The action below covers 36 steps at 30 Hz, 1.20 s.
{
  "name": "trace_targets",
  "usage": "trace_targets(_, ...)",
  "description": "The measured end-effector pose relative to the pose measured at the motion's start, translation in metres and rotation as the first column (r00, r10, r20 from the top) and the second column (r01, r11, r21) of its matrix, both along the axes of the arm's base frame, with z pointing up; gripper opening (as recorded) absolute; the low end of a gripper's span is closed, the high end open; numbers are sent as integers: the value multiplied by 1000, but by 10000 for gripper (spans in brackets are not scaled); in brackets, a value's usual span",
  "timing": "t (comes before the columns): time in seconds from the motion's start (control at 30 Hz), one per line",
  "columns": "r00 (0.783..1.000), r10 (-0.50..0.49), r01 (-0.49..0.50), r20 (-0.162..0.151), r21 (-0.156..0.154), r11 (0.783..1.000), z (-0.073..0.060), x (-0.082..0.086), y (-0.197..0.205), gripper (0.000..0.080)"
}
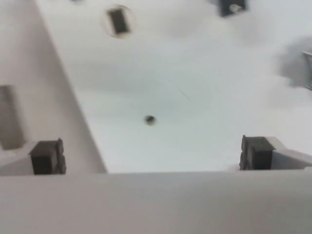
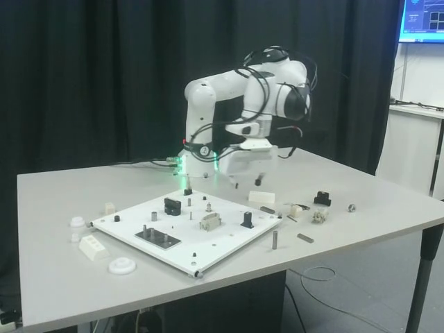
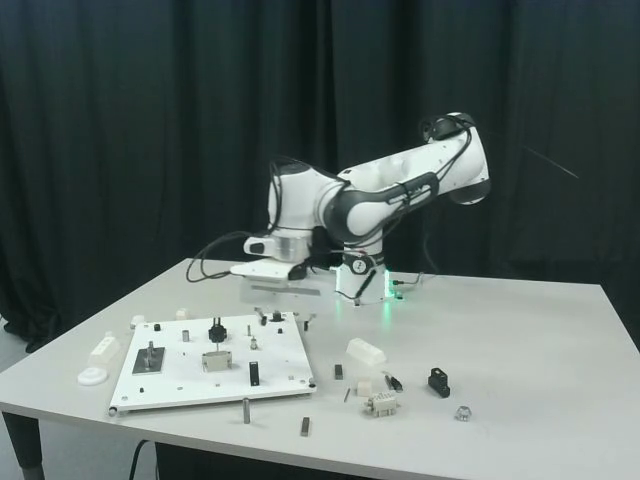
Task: Remove BNC.
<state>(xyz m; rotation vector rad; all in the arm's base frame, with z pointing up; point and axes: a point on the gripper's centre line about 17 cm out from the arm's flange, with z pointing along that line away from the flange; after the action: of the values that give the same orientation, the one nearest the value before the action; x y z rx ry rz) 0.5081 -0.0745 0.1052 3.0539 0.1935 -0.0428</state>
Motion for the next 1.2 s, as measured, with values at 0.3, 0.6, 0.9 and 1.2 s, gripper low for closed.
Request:
trace_targets(0.3, 989, -145, 145, 7, 47, 988, 9, -8, -25, 800)
trace_targets(0.6, 923, -385, 383, 8, 82, 920, 11, -10, -32, 800)
trace_targets(0.9, 781, -625, 622, 11, 77, 779, 9, -10, -35, 800)
trace_targets(1.2, 667, -743, 742, 46, 39, 669, 0, -13, -52, 800)
